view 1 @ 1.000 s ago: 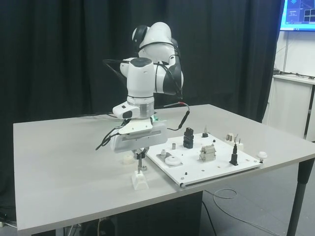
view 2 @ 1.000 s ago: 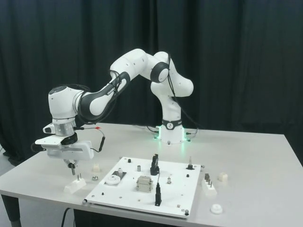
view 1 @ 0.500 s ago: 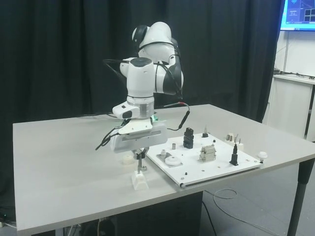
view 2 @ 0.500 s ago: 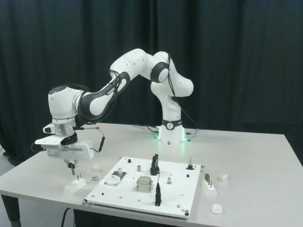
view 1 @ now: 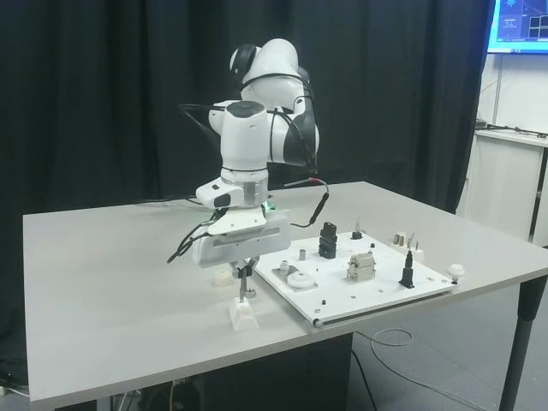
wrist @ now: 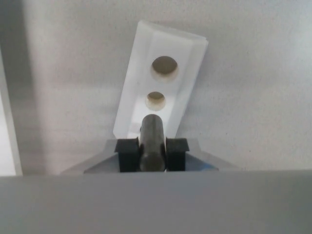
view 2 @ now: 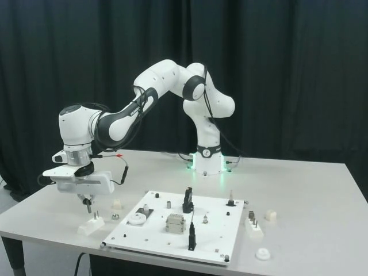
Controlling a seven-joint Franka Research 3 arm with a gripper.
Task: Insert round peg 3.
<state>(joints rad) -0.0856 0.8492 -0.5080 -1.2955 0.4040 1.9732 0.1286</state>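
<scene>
In the wrist view my gripper (wrist: 152, 152) is shut on a grey round peg (wrist: 152, 131), held upright between the black pads (wrist: 126, 153). Just beneath it lies a white holder block (wrist: 168, 53) with two open holes; the peg's tip hangs over the block's near end. From the room views the gripper (view 1: 245, 276) (view 2: 87, 202) hovers a little above this block (view 1: 242, 316) (view 2: 90, 226), left of the white assembly board (view 1: 377, 291) (view 2: 218, 241). The peg's lower end is hidden in both room views.
The board carries black connectors (view 1: 326, 241) (view 2: 191, 237), a grey block (view 1: 361, 267) and a white gear (view 1: 299, 280). Small white parts (view 2: 263, 253) (view 2: 269, 215) and a second peg holder (view 2: 252, 226) lie to its right. The arm's base (view 2: 208, 162) stands behind.
The gripper has risen slightly above the holder block, with the peg held in it. Nothing else has moved.
</scene>
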